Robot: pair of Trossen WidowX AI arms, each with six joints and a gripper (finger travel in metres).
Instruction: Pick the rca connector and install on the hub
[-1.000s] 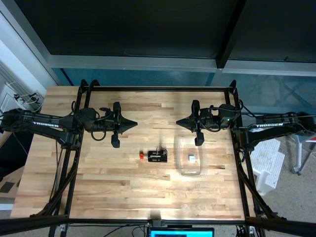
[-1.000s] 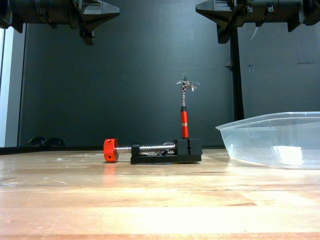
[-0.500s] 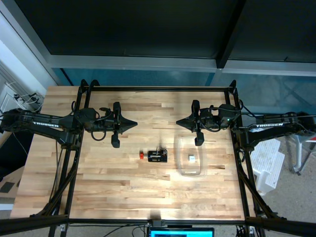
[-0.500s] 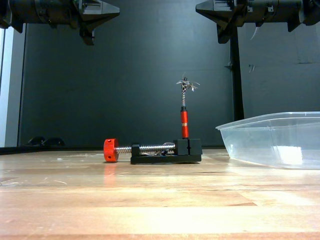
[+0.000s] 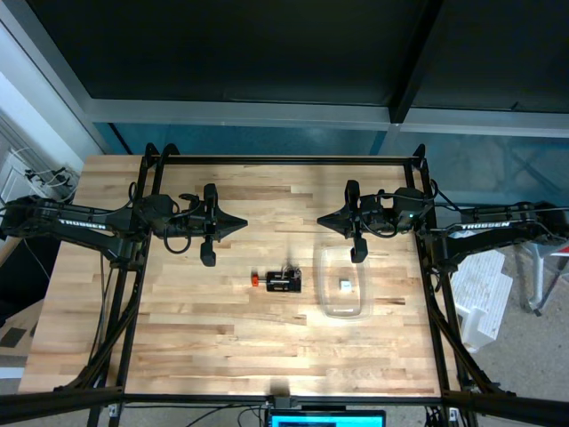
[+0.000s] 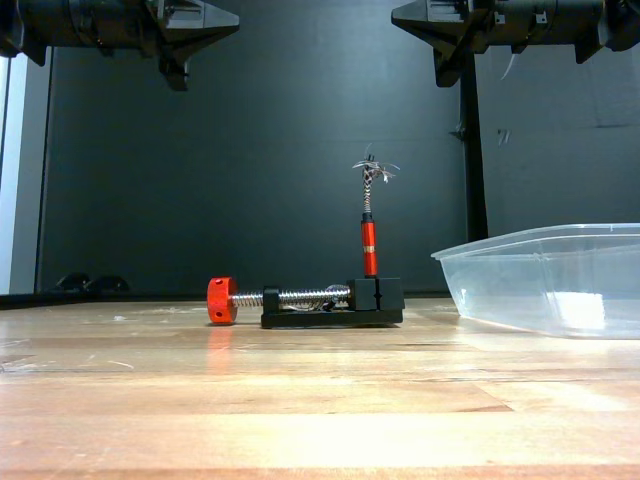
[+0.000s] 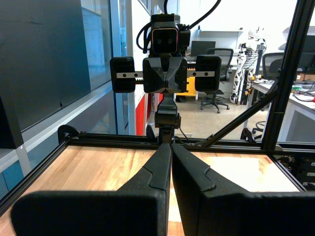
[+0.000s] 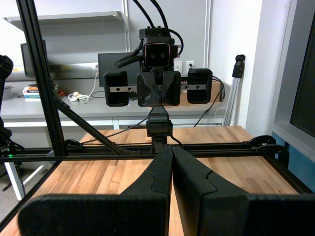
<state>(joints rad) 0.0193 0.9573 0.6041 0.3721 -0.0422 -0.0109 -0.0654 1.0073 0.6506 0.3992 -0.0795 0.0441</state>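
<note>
Unchanged from a second ago: left gripper (image 5: 244, 224) and right gripper (image 5: 321, 220) pressed together, parked high over the bench (image 5: 222, 338), well apart from the hub (image 5: 286, 284); pick seemingly not yet begun.

The rca connector could not be singled out among tiny parts on the hub (image 5: 286, 283), low between left gripper (image 5: 242, 223) and right gripper (image 5: 322, 220). The clear tray (image 6: 540, 275) beneath the right gripper was cut off in the low view.

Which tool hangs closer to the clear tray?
The right tool, shut, just behind the tray; the left tool, also shut, hangs farther away leftward.
</note>
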